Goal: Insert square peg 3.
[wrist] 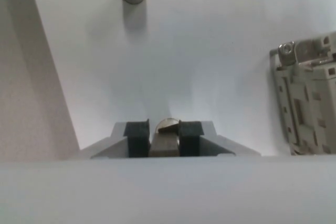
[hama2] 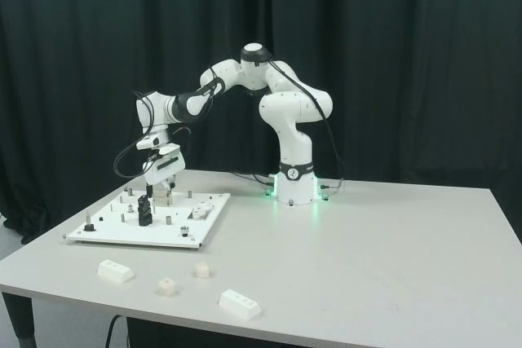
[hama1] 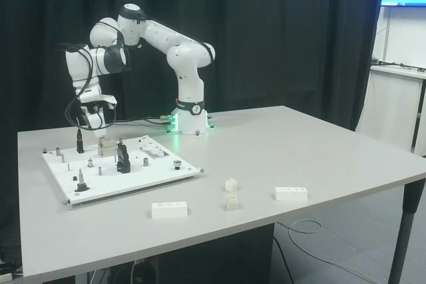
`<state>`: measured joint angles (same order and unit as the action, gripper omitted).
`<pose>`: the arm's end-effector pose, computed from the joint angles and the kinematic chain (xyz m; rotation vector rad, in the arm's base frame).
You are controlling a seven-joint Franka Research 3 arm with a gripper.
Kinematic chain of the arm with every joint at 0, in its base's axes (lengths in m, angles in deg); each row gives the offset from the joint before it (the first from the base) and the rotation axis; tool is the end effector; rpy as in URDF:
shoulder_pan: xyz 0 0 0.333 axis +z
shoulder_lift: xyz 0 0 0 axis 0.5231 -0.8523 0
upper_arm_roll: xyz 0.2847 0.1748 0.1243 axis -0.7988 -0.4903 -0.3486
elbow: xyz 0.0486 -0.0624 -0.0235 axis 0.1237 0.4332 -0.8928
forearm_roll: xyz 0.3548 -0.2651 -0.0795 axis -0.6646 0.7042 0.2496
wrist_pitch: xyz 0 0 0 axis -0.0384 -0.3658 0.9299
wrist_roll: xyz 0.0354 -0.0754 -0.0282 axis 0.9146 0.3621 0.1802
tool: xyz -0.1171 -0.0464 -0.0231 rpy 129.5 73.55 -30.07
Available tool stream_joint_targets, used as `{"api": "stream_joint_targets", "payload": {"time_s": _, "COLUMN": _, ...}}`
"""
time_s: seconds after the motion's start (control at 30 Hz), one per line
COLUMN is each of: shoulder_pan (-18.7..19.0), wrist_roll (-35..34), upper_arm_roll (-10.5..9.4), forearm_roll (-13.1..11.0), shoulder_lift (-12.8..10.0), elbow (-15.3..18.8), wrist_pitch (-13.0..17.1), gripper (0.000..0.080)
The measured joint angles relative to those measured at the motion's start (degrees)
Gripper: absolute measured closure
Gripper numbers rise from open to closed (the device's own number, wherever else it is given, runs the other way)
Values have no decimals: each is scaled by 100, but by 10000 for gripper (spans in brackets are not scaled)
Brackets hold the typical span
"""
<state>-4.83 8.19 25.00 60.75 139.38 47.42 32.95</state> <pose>0.1684 -0.4902 0.1888 -2.7922 -0.9694 -0.1437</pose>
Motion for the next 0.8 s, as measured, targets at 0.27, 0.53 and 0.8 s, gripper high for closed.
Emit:
{"api": "stream_joint_targets", "payload": {"time_s": 0.27, "shoulder_pan": 0, "wrist_roll": 37, "upper_arm_roll": -4, "forearm_roll": 0, "shoulder_lift": 0, "elbow": 9, "wrist_pitch": -8, "gripper": 689}}
{"api": "stream_joint_targets", "payload": {"time_s": 0.53, "shoulder_pan": 0, "wrist_roll": 54, "upper_arm_roll": -5, "forearm_roll": -1, "shoulder_lift": 0, "elbow": 16, "wrist_pitch": -9, "gripper": 689}}
{"api": "stream_joint_targets", "payload": {"time_s": 0.8, "shoulder_pan": 0, "wrist_roll": 55, "upper_arm_roll": -8, "forearm_roll": -13, "shoulder_lift": 0, "elbow": 30, "wrist_pitch": -20, "gripper": 689}}
